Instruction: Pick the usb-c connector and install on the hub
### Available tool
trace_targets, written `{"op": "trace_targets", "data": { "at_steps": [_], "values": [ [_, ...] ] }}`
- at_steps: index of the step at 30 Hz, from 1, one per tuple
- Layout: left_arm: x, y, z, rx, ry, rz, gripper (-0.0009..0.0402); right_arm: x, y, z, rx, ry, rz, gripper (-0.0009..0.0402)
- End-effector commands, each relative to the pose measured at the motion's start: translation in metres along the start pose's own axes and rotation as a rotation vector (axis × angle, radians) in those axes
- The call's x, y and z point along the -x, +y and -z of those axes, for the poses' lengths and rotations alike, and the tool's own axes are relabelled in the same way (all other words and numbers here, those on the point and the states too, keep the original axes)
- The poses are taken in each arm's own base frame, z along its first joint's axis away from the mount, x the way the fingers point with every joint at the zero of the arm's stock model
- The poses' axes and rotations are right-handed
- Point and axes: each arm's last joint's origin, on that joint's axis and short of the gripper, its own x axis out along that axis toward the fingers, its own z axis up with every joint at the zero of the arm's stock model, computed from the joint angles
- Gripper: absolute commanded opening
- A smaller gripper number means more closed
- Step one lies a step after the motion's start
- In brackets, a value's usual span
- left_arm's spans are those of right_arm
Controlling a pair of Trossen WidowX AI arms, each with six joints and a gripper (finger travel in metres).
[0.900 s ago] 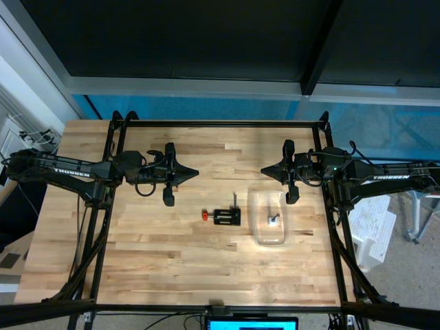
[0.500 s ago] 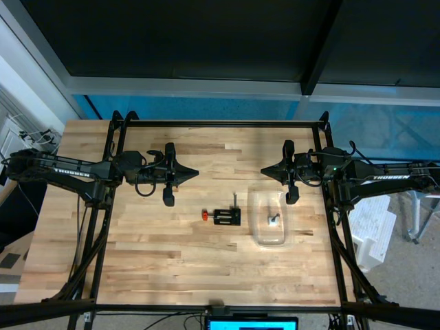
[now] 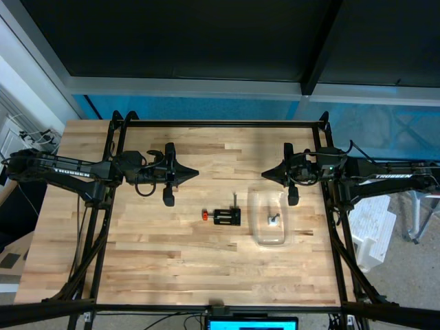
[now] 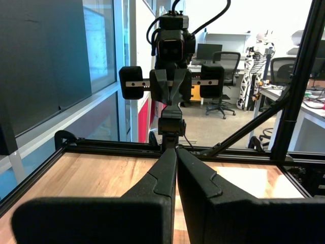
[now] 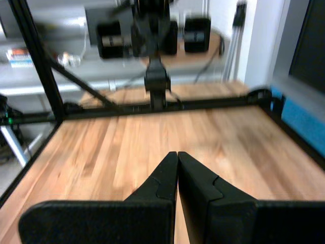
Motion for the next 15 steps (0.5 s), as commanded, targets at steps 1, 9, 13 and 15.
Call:
{"op": "trace_targets", "data": {
  "at_steps": [1,9,13,15],
  "values": [
    [0.0000,0.0000,-0.0001,0.000,0.000,0.000,0.0000,0.0034,0.0008,-0.0018,-0.020,0.087,0.002,0.0000],
    [0.0000,0.0000,-0.0001,0.000,0.000,0.000,0.0000,0.0050,0.0021,-0.0020,-0.025,0.373,0.016,0.0000],
    [0.0000,0.0000,-0.0001,0.000,0.000,0.000,0.0000,0.0064,0.0027,-0.0062,-0.024,0.472,0.023,0.0000],
    [0.0000,0.0000,-0.0001,0.000,0.000,0.000,0.0000,0.0070,0.0032,-0.0079,-0.025,0.505,0.024,0.0000]
  ]
}}
